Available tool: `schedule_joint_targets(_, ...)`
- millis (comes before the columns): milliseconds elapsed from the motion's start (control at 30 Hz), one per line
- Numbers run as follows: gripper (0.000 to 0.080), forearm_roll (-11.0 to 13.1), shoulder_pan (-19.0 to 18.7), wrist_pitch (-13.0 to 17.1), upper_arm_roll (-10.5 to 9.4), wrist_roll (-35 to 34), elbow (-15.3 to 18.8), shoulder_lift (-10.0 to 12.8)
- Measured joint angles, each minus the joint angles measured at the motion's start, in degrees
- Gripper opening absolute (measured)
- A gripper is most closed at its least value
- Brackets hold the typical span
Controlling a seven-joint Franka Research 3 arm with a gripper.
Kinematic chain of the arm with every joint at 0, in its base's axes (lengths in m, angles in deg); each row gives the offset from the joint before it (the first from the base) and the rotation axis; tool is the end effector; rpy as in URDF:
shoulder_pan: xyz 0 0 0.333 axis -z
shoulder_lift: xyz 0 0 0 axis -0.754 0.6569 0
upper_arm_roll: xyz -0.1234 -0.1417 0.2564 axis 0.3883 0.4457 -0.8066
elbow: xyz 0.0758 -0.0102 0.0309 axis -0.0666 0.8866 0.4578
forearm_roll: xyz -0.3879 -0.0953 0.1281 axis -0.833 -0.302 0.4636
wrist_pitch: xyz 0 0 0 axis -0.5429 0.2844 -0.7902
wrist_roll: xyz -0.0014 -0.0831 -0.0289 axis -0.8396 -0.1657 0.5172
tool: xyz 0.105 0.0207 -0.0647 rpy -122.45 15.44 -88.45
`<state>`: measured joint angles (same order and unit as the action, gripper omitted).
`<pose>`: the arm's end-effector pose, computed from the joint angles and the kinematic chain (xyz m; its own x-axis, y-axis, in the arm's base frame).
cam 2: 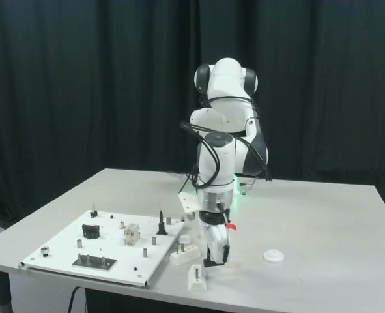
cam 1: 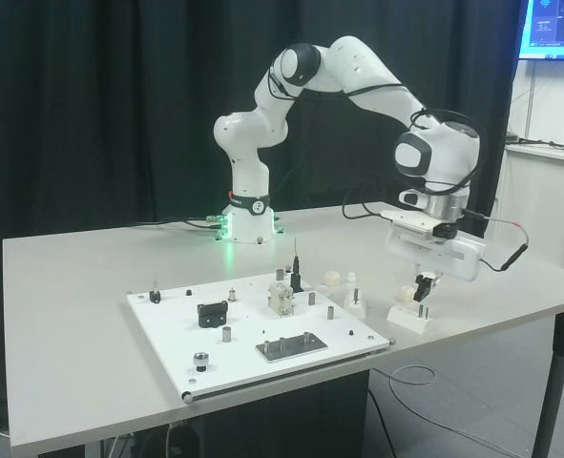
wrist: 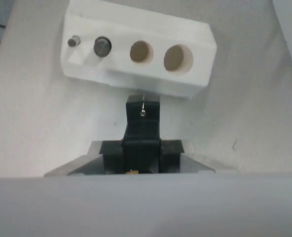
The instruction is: Insert D-SUB.
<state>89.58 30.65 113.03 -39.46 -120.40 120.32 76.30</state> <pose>0.7159 0.1104 0.2185 -0.3180 -0.9428 0.0996 -0.9456 0.3230 0.0380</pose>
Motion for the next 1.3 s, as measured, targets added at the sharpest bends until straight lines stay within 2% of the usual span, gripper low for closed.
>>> schedule_joint_targets(433,0.0149,-0.20,0.00,-0.12,1.32,-0.43,-0.65,-0.01)
schedule_joint_targets(700,0.0149,-1.34,0.04,-0.76,2.62,-1.01,-1.82,-0.04)
schedule_joint_targets(1100,0.0149,-4.14,1.01,-2.61,5.04,-1.04,-4.70,-0.11)
schedule_joint_targets(1300,0.0149,-6.49,3.34,-3.85,5.15,-1.04,-6.57,-0.19)
